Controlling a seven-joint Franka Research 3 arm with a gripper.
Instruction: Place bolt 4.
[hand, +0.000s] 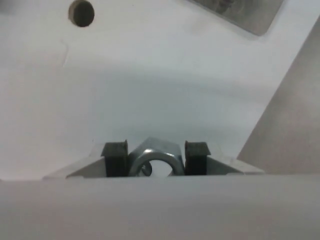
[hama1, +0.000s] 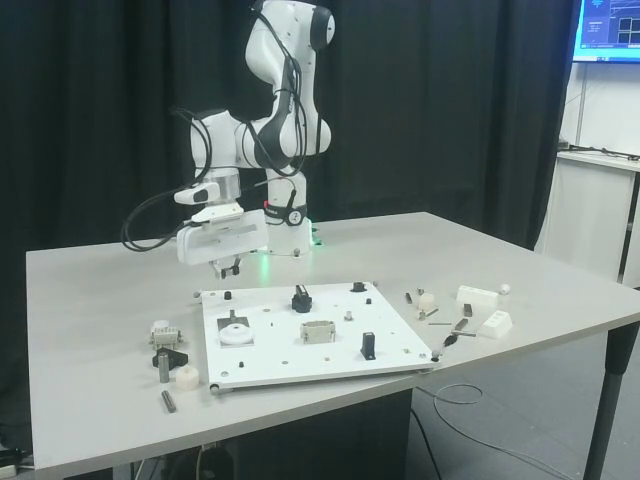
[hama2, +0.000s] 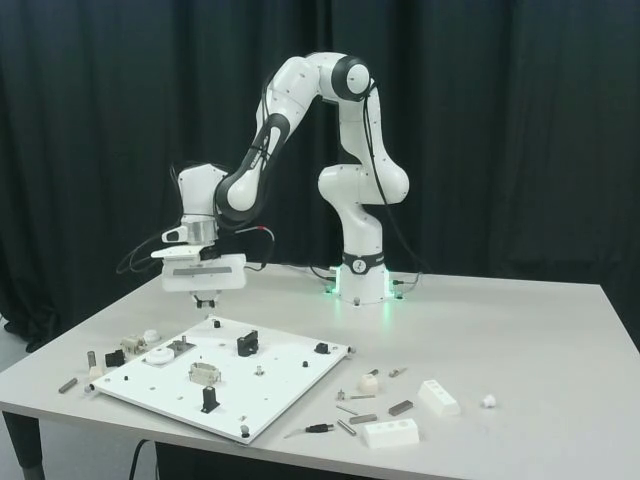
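While the arm (hama2: 300, 110) reaches out from its base over the table (hama2: 520, 330), the gripper (hand: 155, 161) hangs low above the far left corner of the white board (hama1: 310, 350), seen from the first room view. Its two black pads (hand: 116, 157) are closed on the bolt (hand: 156, 159), a grey metal piece whose rounded head shows between them in the wrist view. The bolt is held clear of the board, just above it. Below the fingers the board's white face shows a round hole (hand: 81, 13) and, farther off, a grey metal plate (hand: 240, 12); the board's edge and the grey table run past on one side.

On the board stand a black block (hama1: 301, 298) near the far middle, a small black cap (hama1: 358, 287) far right, a white disc (hama1: 236, 334) on the left, a grey metal bracket (hama1: 317, 331) in the middle and a black upright clip (hama1: 368, 345) near the right edge. Left of the board lie a grey connector (hama1: 161, 330), a black knob (hama1: 168, 358), a white ring (hama1: 186, 377) and a dark pin (hama1: 168, 401). Right of the board are two white blocks (hama1: 477, 295), a small white ball (hama1: 505, 289) and several loose pins and screws (hama1: 440, 321), well apart from the gripper.
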